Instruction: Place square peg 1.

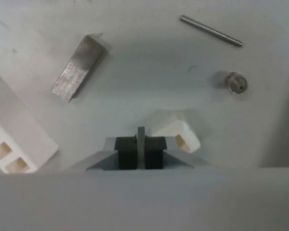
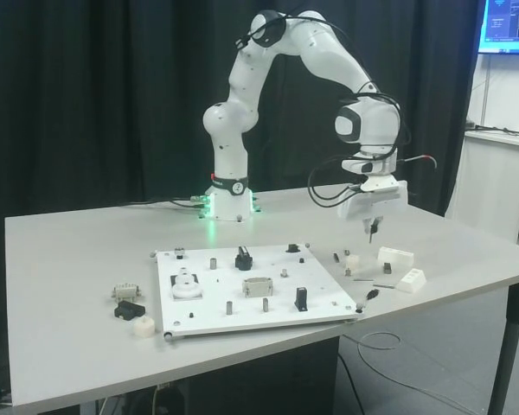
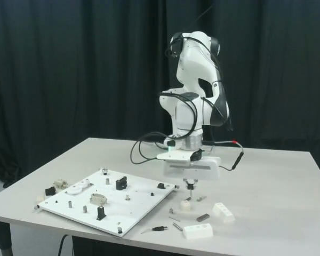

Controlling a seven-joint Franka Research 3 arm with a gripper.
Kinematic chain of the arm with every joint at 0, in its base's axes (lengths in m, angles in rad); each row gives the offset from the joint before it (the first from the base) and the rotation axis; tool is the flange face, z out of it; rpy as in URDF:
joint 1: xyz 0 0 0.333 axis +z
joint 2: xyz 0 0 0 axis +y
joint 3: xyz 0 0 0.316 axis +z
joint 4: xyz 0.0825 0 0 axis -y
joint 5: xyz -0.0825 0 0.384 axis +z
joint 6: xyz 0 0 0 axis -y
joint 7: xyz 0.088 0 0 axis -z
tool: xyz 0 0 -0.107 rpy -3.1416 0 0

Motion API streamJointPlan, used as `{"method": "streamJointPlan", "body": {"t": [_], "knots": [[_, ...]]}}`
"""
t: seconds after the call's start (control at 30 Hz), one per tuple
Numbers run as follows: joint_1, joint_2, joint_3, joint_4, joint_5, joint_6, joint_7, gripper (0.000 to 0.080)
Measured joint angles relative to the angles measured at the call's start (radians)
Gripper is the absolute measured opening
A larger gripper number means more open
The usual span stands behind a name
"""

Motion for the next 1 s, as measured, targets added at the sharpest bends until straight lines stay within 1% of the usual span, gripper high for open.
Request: {"method": "streamJointPlan", "body": {"t": [0.43,0.47,0.67,0.7,0.83,0.87,1.0], "knots": [[0.009,0.019,0.015,0.000,0.000,0.039,0.015,0.0028],[0.009,0.019,0.017,0.001,0.000,0.040,0.016,0.0539],[0.009,0.019,0.024,0.003,0.000,0.044,0.022,0.0539],[0.009,0.019,0.025,0.003,0.000,0.044,0.022,0.0742],[0.011,0.019,0.026,0.006,0.000,0.044,0.024,0.0742],[0.011,0.019,0.026,0.006,0.000,0.044,0.024,0.0791],[0.012,0.019,0.026,0.008,0.000,0.044,0.026,0.0791]]}}
